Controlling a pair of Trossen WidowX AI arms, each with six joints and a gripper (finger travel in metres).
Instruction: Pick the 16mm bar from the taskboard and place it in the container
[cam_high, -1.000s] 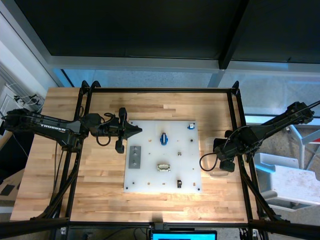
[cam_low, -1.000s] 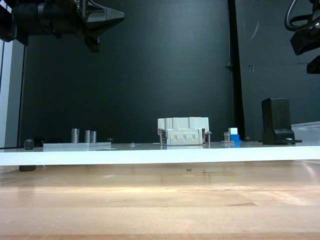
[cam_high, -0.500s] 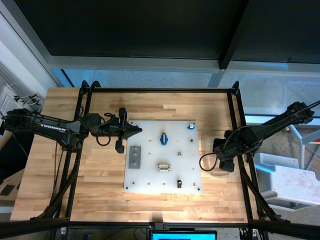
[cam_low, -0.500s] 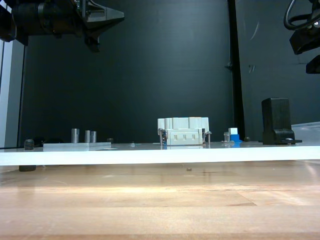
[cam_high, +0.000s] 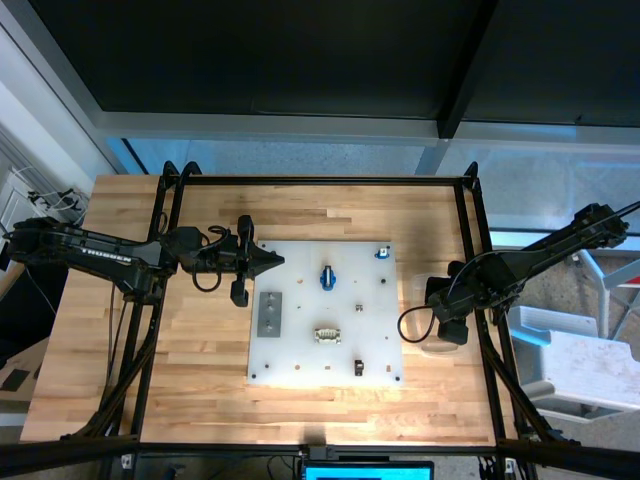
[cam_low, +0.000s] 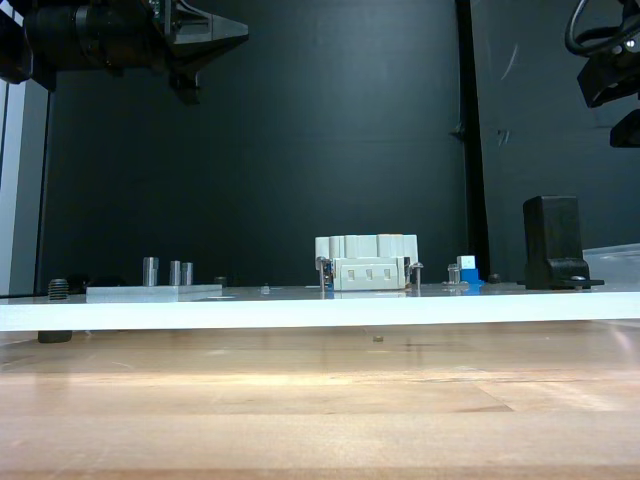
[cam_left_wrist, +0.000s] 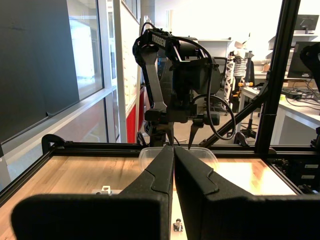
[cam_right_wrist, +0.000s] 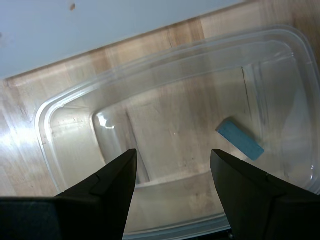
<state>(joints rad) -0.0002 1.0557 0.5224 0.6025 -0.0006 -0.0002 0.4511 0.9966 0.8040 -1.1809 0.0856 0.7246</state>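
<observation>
Your bar (cam_low: 150, 270) looks to stand in the grey block (cam_high: 270, 312) on the taskboard (cam_high: 300, 350), beside two similar pegs (cam_low: 181, 272), so you may grab the wrong one. Left gripper (cam_high: 278, 260) hovers nearby, fingers together; right gripper (cam_right_wrist: 172, 152) hangs over the container (cam_right_wrist: 65, 130), fingers apart, empty.

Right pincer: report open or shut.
Open: right pincer, fingers apart, hangs above the container. Left pincer, shut, hovers over the far left corner of the taskboard.
</observation>
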